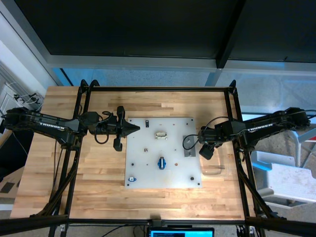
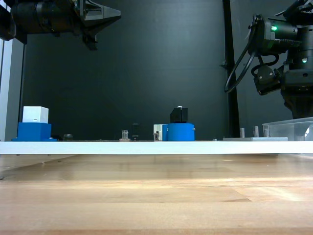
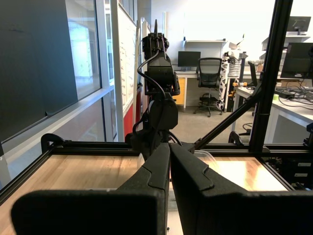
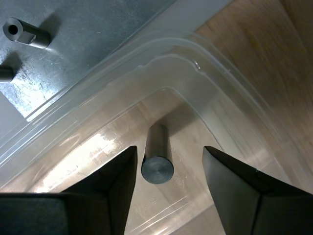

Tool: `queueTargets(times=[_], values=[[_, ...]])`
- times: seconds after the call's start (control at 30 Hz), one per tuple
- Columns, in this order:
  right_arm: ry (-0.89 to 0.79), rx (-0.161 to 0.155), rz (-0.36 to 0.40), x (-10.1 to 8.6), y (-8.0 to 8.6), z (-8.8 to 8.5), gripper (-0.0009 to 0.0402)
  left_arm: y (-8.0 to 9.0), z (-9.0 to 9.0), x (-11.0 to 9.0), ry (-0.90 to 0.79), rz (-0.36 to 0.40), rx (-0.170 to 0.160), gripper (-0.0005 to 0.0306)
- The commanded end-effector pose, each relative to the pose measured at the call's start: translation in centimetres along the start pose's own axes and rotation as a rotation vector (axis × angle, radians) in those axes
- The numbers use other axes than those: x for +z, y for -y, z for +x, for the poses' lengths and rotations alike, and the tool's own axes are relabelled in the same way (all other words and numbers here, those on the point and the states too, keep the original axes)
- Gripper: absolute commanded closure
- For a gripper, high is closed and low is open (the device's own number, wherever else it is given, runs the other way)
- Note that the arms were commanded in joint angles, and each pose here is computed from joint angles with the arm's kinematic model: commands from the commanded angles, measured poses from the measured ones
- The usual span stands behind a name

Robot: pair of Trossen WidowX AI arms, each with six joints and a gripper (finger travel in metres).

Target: Pick the 16mm cylinder and place it in the taskboard

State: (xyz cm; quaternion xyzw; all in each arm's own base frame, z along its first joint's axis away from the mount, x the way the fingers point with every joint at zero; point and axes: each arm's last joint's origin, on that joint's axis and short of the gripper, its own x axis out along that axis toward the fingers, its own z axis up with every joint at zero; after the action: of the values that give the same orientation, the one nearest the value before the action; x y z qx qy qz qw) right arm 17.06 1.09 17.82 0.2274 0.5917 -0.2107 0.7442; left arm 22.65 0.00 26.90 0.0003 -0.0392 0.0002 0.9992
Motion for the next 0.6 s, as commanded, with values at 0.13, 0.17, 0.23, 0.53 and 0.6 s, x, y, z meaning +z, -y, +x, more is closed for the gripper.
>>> queueTargets(times=[0.13, 0.17, 0.23, 0.53, 0.6], values=[[0.0, 0.0, 0.0, 0.0, -0.01, 0.01, 0.0252, -0.01, 0.01, 0.0, 0.0, 0.0, 0.0, 0.03], [0.0, 0.0, 0.0, 0.0, -0.01, 0.01, 0.0257, -0.01, 0.01, 0.0, 0.0, 0.0, 0.0, 0.03], [0.001, 0.0, 0.0, 0.01, -0.01, 0.0, 0.0267, 0.0, 0.01, 0.0, 0.0, 0.0, 0.0, 0.03], [0.001, 0.001, 0.0, 0.01, -0.02, 0.01, 0.0299, -0.01, 0.01, 0.0, 0.0, 0.0, 0.0, 0.03], [0.001, 0.001, 0.0, 0.01, -0.02, 0.01, 0.0306, 0.0, 0.01, 0.0, 0.0, 0.0, 0.0, 0.03]])
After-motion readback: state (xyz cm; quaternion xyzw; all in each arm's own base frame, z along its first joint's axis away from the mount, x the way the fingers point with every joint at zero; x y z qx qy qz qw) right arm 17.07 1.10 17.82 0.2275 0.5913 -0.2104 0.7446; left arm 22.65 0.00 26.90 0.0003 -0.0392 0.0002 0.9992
